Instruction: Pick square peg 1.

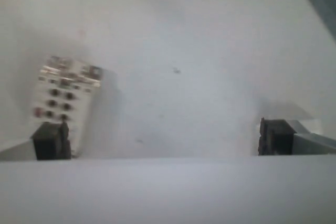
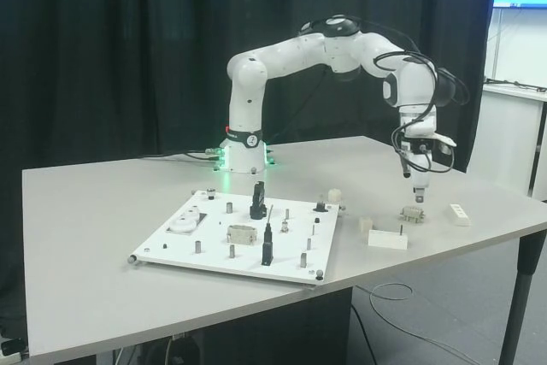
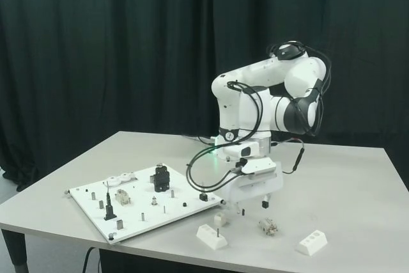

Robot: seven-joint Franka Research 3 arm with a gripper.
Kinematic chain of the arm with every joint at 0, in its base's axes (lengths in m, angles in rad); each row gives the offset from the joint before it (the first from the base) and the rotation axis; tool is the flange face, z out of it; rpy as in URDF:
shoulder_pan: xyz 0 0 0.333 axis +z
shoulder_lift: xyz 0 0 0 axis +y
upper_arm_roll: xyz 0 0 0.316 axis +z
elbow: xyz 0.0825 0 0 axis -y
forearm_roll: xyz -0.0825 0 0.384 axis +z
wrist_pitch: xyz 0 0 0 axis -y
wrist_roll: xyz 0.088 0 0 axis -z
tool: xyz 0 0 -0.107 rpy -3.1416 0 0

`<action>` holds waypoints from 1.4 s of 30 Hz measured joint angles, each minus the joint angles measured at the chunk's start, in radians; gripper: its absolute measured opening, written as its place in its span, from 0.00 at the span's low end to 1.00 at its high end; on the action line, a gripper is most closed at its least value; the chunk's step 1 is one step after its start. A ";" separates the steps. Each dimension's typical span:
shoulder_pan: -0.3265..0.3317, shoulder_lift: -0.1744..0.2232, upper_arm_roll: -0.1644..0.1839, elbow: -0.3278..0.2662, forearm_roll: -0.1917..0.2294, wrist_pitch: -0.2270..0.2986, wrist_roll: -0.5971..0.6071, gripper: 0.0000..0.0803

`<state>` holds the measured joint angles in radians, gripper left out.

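Second room view gives us the arm folded over the table's near edge, its gripper (image 3: 254, 205) hanging above the grey table (image 3: 345, 177) with fingers spread wide. Just below sits a small connector block (image 3: 269, 226); the wrist view shows its holed face (image 1: 62, 98) beside one fingertip. Which piece is square peg 1 we cannot tell (several small white blocks (image 2: 387, 239) lie nearby). Open tabletop surrounds the white board (image 2: 214, 250).

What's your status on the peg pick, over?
Gripper open, empty, above the table. Small connector block below, near one finger. Square peg 1 not identifiable. Nothing blocking.
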<state>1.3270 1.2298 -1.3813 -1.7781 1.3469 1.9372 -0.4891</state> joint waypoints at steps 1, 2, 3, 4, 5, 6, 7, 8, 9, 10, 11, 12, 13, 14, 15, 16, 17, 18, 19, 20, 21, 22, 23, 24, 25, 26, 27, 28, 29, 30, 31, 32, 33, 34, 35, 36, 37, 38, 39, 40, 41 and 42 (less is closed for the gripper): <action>-0.010 0.003 0.001 0.008 -0.001 0.000 -0.005 1.00; -0.021 0.006 0.001 0.016 -0.002 0.000 -0.010 1.00; -0.032 0.009 0.002 0.025 -0.003 0.000 -0.015 1.00; -0.043 0.012 0.004 0.034 -0.004 0.000 -0.018 1.00; -0.055 0.015 0.005 0.043 -0.005 0.000 -0.022 1.00; -0.066 0.017 0.007 0.052 -0.007 0.000 -0.026 1.00; -0.078 0.019 0.010 0.062 -0.009 -0.001 -0.029 1.00; -0.090 0.021 0.013 0.072 -0.011 -0.001 -0.031 1.00; -0.102 0.022 0.017 0.082 -0.015 -0.001 -0.032 1.00; -0.114 0.022 0.020 0.092 -0.019 -0.002 -0.033 1.00; -0.127 0.022 0.025 0.103 -0.024 -0.002 -0.034 1.00; -0.141 0.022 0.029 0.114 -0.028 -0.004 -0.034 1.00; -0.153 0.022 0.034 0.125 -0.031 -0.006 -0.034 1.00; -0.165 0.022 0.038 0.135 -0.035 -0.008 -0.034 1.00; -0.177 0.023 0.041 0.146 -0.039 -0.011 -0.034 1.00; -0.189 0.023 0.044 0.157 -0.043 -0.016 -0.034 1.00; -0.201 0.023 0.047 0.167 -0.046 -0.020 -0.034 1.00; -0.212 0.023 0.050 0.177 -0.049 -0.025 -0.034 1.00; -0.223 0.023 0.053 0.187 -0.054 -0.029 -0.034 1.00; -0.233 0.023 0.055 0.197 -0.059 -0.035 -0.034 1.00; -0.242 0.023 0.057 0.206 -0.063 -0.041 -0.034 1.00; -0.252 0.024 0.058 0.215 -0.068 -0.046 -0.034 1.00; -0.260 0.024 0.060 0.223 -0.072 -0.051 -0.034 1.00; -0.267 0.024 0.061 0.231 -0.077 -0.055 -0.034 1.00; -0.275 0.025 0.062 0.238 -0.082 -0.059 -0.034 1.00; -0.281 0.025 0.064 0.244 -0.087 -0.062 -0.034 1.00; -0.287 0.025 0.065 0.250 -0.092 -0.064 -0.035 1.00; -0.292 0.026 0.066 0.255 -0.098 -0.065 -0.036 1.00; -0.296 0.026 0.068 0.259 -0.103 -0.067 -0.039 1.00; -0.300 0.027 0.068 0.262 -0.107 -0.068 -0.041 1.00; -0.302 0.029 0.069 0.264 -0.110 -0.070 -0.045 1.00; -0.305 0.031 0.069 0.266 -0.112 -0.071 -0.049 1.00; -0.306 0.032 0.069 0.267 -0.114 -0.073 -0.053 1.00; -0.307 0.034 0.069 0.267 -0.116 -0.075 -0.056 1.00; -0.308 0.036 0.069 0.267 -0.117 -0.076 -0.060 1.00; -0.309 0.038 0.070 0.267 -0.118 -0.076 -0.064 1.00; -0.309 0.039 0.071 0.267 -0.119 -0.077 -0.066 1.00; -0.309 0.040 0.072 0.267 -0.121 -0.077 -0.069 1.00; -0.310 0.041 0.074 0.267 -0.123 -0.078 -0.070 1.00; -0.310 0.042 0.076 0.266 -0.124 -0.078 -0.072 1.00; -0.310 0.042 0.078 0.266 -0.126 -0.078 -0.073 1.00; -0.310 0.042 0.081 0.265 -0.128 -0.078 -0.074 1.00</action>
<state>1.0172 1.2719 -1.3007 -1.5126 1.2189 1.8595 -0.5626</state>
